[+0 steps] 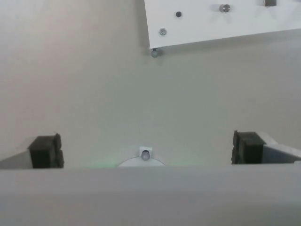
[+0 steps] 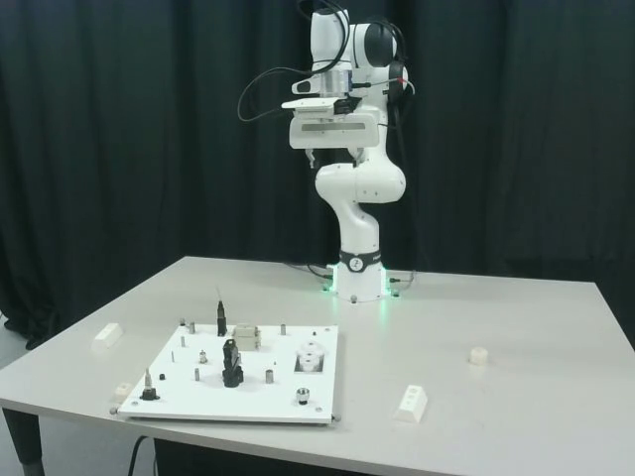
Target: Remove Ethernet.
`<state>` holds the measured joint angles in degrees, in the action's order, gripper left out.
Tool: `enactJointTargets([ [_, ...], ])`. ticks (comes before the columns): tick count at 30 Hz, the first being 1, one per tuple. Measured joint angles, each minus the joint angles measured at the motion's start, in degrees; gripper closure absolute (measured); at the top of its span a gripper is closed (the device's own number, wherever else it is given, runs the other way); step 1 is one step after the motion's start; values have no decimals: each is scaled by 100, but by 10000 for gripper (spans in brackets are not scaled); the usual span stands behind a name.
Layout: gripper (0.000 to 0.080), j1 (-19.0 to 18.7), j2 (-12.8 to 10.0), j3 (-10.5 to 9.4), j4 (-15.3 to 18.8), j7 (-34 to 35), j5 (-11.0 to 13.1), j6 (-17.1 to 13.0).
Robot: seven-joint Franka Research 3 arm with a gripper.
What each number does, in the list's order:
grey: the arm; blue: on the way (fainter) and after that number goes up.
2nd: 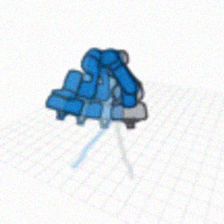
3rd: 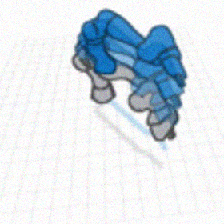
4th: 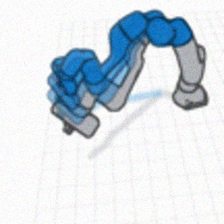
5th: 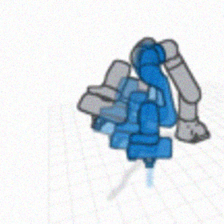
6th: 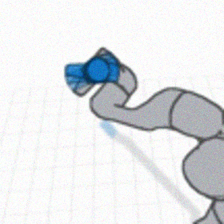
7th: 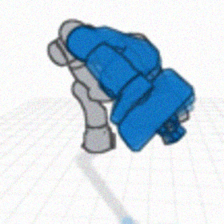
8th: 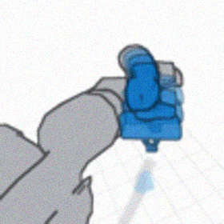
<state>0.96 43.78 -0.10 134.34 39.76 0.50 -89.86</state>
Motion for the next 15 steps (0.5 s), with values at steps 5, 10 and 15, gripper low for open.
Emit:
enactJointTargets([
  [5, 3, 4, -5, 0, -4, 0, -5, -9],
  [10, 3, 4, -16, 0, -11, -1, -6, -24],
  [15, 3, 4, -42, 0, -23, -4, -14, -58],
])
